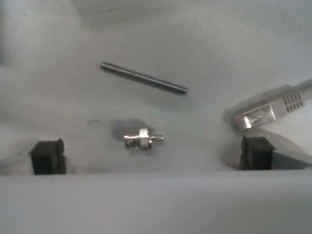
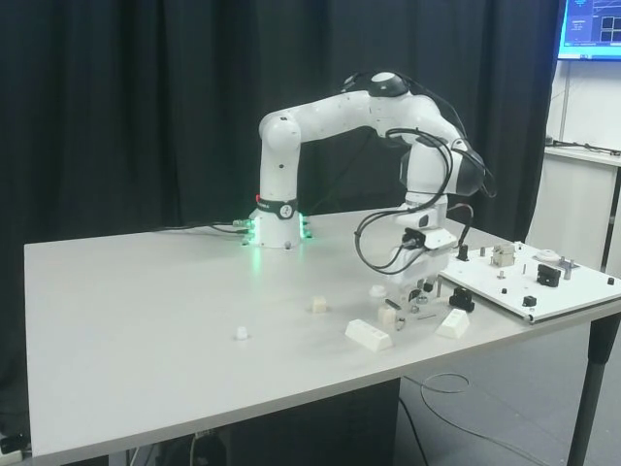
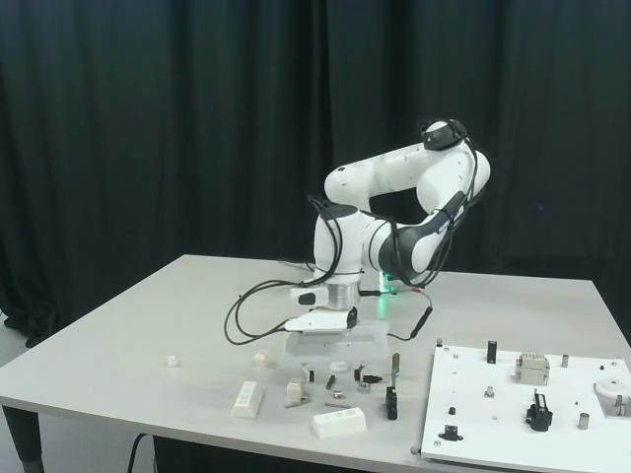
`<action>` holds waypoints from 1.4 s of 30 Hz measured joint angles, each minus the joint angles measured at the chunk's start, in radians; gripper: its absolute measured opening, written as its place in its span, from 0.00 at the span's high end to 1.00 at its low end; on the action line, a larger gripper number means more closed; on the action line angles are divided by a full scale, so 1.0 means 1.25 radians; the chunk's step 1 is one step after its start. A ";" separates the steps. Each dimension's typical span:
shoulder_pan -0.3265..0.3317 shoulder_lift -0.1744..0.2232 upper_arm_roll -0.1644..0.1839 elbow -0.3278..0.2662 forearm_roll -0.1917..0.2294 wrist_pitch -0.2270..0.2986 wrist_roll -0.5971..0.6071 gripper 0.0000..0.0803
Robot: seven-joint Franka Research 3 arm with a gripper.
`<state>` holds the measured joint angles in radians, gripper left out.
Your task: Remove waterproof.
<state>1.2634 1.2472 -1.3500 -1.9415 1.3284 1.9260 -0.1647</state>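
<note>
Grey table [image 2: 146, 301] before black curtains [image 3: 148, 118] bears small scattered parts beneath the spread pincer [image 1: 151, 156]

Small metal threaded connector [image 1: 143, 138] on grey table [image 1: 204, 44], between gripper [image 1: 151, 154] fingertips. Thin dark metal rod [image 1: 144, 78] just beyond connector, apart. Grey network cable plug [image 1: 267, 111] off to side, near one fingertip [image 1: 257, 152]. White board with fittings [image 2: 532, 282] beside arm, at table edge.

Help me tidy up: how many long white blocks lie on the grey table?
2: one white block near the table's front edge, another white block beside it, nearer the white board. Others may be hidden.
</note>
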 joint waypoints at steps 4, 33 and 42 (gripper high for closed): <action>0.001 -0.002 -0.009 0.011 0.000 -0.026 0.041 0.00; 0.149 -0.013 -0.047 0.124 0.000 -0.229 0.409 0.00; 0.222 -0.016 -0.046 0.153 -0.001 -0.231 0.541 0.00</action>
<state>1.5415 1.2266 -1.4079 -1.7506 1.3277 1.6378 0.5113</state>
